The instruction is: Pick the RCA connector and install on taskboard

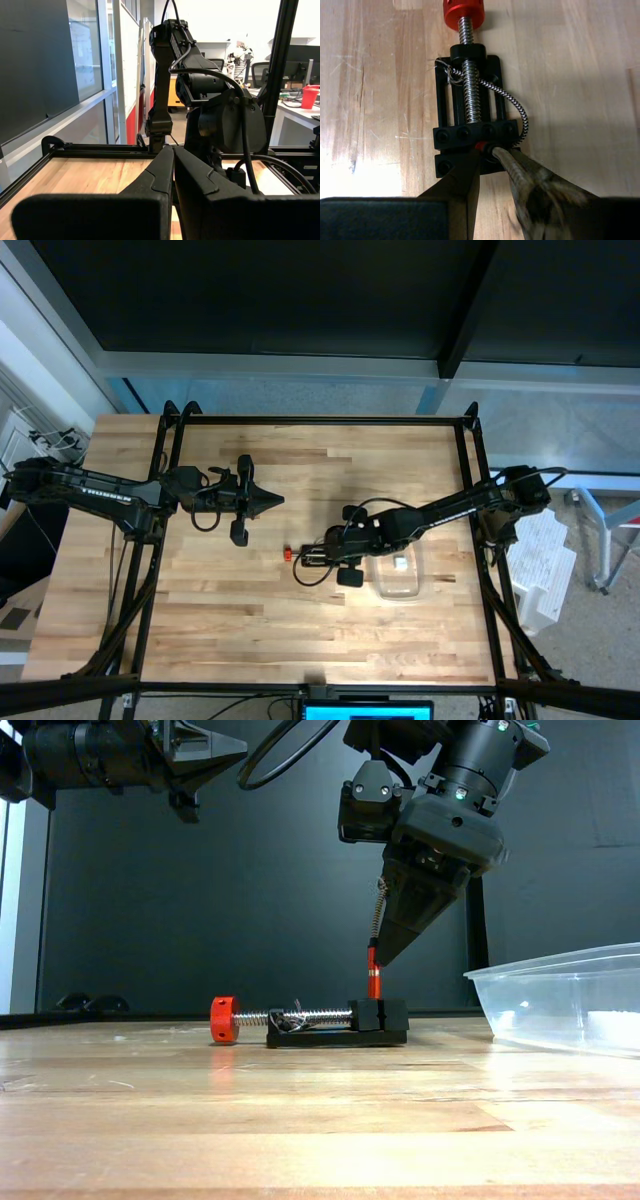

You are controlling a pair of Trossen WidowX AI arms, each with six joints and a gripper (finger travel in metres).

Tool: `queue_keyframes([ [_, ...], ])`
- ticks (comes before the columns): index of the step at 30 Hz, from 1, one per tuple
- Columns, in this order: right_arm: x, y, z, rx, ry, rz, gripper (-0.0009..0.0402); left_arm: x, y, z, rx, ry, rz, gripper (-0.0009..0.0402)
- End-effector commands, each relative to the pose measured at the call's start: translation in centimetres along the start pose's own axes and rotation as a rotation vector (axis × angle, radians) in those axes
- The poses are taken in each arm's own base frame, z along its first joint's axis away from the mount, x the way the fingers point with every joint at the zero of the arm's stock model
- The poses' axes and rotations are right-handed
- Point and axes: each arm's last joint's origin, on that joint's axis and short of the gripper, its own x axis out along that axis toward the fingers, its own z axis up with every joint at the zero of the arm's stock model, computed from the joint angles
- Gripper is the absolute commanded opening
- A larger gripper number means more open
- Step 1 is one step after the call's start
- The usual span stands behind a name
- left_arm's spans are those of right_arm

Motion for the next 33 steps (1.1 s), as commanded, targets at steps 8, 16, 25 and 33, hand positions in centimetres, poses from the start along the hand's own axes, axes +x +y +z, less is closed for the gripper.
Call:
queue_keyframes([
  [8,-2.1,-0.3,0.6,0.021,-0.067,0.017,0.0123,0.0,0.0,0.0,0.000,0.000,0.000,0.0000],
  [16,-4.7,-0.9,0.8,0.031,-0.110,0.028,0.0155,0.0,0.0,0.0,0.000,0.000,0.000,0.0000],
  [25,-6.9,-1.6,0.3,0.030,-0.105,0.026,0.0162,0.0,0.0,0.0,0.000,0.000,0.000,0.0000],
  [33,-6.9,-1.6,0.2,0.026,-0.099,0.025,0.0161,0.0,0.0,0.0,0.000,0.000,0.000,0.0000],
])
